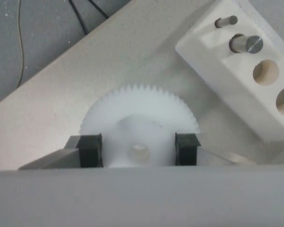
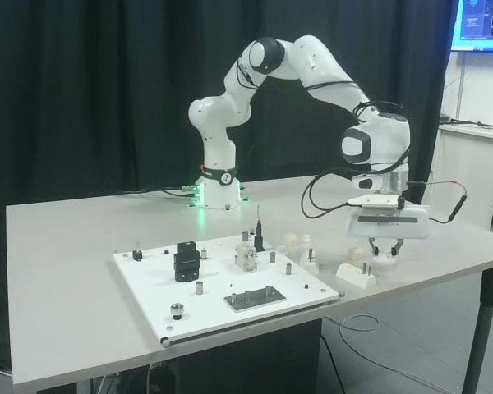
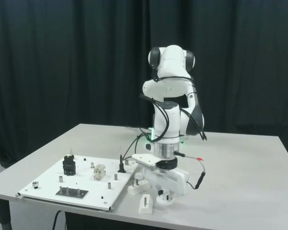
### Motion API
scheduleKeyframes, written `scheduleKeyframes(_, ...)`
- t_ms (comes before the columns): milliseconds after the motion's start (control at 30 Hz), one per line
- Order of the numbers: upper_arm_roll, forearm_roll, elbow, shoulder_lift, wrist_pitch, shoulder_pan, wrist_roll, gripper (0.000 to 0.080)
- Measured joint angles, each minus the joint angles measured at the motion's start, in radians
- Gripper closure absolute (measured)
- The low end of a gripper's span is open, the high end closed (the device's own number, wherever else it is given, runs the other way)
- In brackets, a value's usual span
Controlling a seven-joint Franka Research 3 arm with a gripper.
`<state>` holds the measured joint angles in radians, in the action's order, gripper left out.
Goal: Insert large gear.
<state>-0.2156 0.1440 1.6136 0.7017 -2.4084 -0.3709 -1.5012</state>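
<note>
Readable text: none on the arm (image 2: 312, 70), the white board (image 2: 222, 287) or the parts
Screen (image 2: 483, 25) in first room view: lit, its writing too small to read

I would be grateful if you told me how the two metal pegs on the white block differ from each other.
In the wrist view, the thick peg is clearly wider than the thin peg. The thick peg stands next to the block's two open holes; the thin peg stands beyond it, nearer the block's end. Both are grey metal and stand upright.

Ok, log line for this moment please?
phase: grasp | pincer: shut on large gear | gear: on table | white peg block: beside, pegs free
</note>
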Motion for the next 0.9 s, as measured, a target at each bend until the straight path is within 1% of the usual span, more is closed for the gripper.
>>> scheduleKeyframes(633, -0.002, -0.023, -0.007, -0.006, 0.002, 0.0, 0.0, 0.0475)
scheduleKeyframes(900, -0.017, -0.032, -0.023, -0.006, 0.002, 0.0, -0.005, 0.0475)
